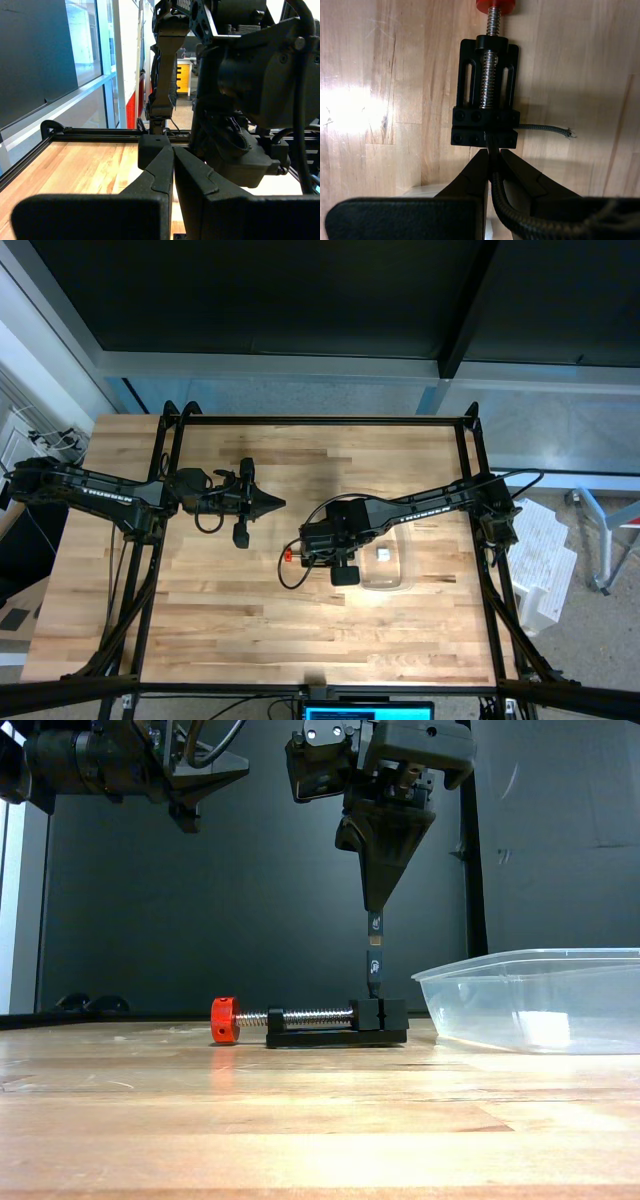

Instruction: Pick the USB-C connector and install on taskboard

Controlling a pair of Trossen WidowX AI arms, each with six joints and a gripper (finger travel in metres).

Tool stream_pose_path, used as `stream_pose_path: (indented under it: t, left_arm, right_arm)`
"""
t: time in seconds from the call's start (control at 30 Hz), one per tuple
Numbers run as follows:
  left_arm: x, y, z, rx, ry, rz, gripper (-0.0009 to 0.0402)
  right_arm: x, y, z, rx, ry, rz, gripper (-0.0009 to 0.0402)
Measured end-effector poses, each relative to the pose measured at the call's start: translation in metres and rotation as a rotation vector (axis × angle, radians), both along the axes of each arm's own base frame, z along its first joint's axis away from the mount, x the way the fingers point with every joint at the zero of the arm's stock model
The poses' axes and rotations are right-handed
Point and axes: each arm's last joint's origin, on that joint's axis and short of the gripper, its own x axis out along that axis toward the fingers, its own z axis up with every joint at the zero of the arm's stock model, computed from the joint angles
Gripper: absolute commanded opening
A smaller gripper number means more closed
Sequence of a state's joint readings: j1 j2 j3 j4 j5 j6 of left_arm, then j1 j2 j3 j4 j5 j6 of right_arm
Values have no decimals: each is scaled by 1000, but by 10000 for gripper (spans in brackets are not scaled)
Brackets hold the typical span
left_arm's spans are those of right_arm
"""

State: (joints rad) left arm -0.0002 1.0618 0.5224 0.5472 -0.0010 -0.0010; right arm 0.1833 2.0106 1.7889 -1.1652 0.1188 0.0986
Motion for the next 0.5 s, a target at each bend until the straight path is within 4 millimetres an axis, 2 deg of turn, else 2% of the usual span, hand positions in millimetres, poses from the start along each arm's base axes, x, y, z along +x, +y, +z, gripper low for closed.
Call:
stream_pose_path:
  t: [0.5]
  left_arm:
    - [0, 0, 0, 0, 0, 0, 0]
  right_arm:
    - [2, 1, -4, -3, 2, -1, 0]
